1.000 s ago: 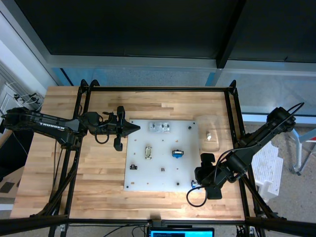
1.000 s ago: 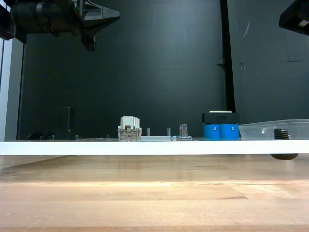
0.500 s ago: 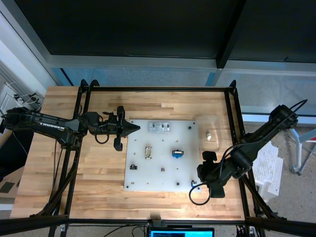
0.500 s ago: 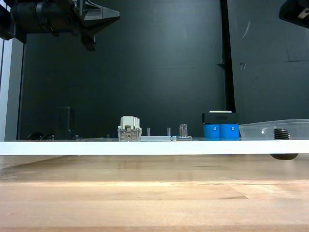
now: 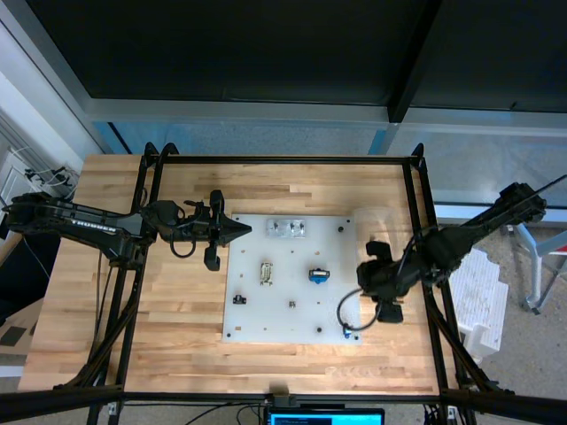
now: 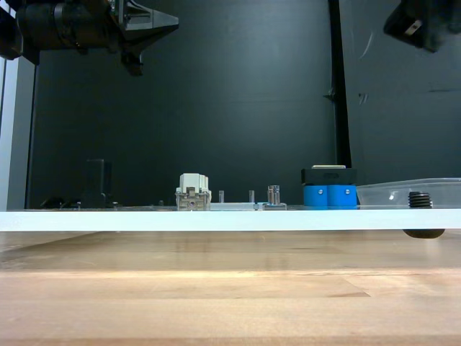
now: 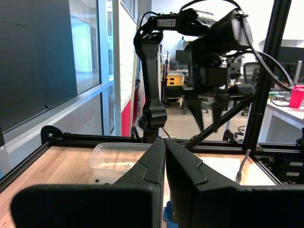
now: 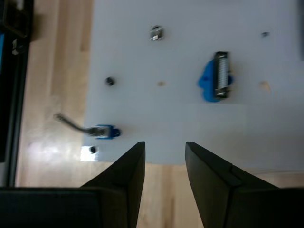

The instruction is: Pick the RJ45 connector and install on taskboard

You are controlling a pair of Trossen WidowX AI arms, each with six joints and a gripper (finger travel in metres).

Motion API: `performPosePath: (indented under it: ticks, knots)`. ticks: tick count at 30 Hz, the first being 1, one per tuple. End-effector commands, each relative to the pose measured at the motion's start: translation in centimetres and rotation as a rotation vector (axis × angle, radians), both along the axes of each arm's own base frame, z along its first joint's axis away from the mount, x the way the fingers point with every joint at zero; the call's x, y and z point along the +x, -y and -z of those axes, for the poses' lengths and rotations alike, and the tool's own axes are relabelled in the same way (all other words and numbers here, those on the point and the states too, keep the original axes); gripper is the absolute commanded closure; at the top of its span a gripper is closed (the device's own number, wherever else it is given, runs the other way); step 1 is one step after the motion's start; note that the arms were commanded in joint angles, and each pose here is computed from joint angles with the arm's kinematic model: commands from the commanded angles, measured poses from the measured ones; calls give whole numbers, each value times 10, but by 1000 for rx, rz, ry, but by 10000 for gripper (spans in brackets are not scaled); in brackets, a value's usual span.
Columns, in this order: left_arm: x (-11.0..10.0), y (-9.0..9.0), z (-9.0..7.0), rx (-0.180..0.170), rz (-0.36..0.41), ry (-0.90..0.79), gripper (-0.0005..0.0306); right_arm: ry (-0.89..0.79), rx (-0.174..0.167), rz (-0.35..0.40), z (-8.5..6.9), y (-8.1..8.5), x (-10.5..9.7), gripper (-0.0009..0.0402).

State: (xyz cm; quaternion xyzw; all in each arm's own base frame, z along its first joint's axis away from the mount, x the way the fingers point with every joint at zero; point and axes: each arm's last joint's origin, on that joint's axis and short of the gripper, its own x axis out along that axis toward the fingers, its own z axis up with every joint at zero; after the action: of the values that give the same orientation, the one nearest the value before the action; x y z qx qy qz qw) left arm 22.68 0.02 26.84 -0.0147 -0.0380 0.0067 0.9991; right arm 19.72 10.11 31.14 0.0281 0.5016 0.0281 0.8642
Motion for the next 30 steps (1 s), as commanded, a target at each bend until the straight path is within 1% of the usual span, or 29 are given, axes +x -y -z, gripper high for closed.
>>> performPosePath:
  ticks: [1,5,8,9,11,13,16,18,19,20,23,26,30]
  knots:
    - [0,0,0,0,0,0,300,46,-17,2,-5,16,2,304]
    - [0,0,0,0,0,1,300,127,-45,12,-14,36,7,333]
    - [0,0,0,0,0,1,300,205,-44,72,-21,53,14,359]
    - [0,0,0,0,0,0,300,226,-48,83,-23,59,16,368]
    - [0,0,0,0,0,0,300,249,-63,66,-24,69,19,385]
    - [0,0,0,0,0,0,300,270,-88,41,-26,78,22,395]
    - [0,0,0,0,0,1,300,326,-132,47,-30,90,27,389]
    - [0,0,0,0,0,1,300,381,-155,43,-31,95,31,391]
    - [0,0,0,0,0,0,300,411,-158,35,-33,97,32,393]
    - [0,0,0,0,0,1,300,436,-153,23,-33,99,34,394]
    - [0,0,0,0,0,1,300,501,-127,4,-35,105,37,394]
    - [0,0,0,0,0,1,300,563,-138,-3,-35,109,41,393]
    - [0,0,0,0,0,0,300,660,-121,-19,-31,109,44,393]
